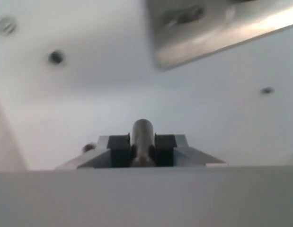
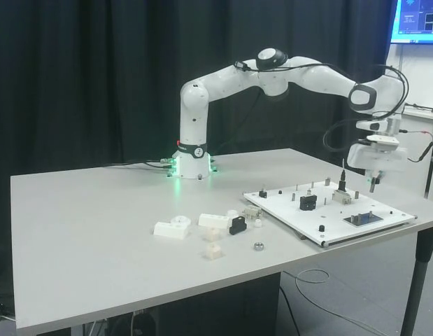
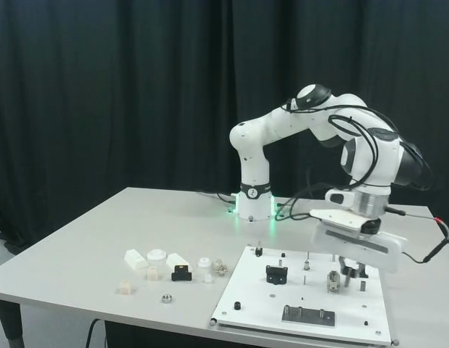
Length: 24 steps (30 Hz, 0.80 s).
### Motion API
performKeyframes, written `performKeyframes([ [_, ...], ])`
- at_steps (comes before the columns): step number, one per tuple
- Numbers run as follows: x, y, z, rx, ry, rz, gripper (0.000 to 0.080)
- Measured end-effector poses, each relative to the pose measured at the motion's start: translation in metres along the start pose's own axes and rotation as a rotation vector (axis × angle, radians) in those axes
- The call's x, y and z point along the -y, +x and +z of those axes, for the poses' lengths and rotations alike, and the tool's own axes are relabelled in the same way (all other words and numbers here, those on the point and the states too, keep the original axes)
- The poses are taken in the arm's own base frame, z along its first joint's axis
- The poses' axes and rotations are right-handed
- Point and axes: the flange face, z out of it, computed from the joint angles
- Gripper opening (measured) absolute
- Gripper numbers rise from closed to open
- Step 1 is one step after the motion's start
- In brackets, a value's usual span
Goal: Place round peg 3.
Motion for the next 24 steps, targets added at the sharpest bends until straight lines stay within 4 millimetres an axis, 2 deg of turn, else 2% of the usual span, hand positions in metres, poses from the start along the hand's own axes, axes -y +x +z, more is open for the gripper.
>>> performKeyframes([
  [12,-0.019,0.06,-0.006,-0.074,-0.063,0.05,0.0103],
  [24,-0.052,0.118,0.007,-0.083,-0.145,-0.012,0.0103],
])
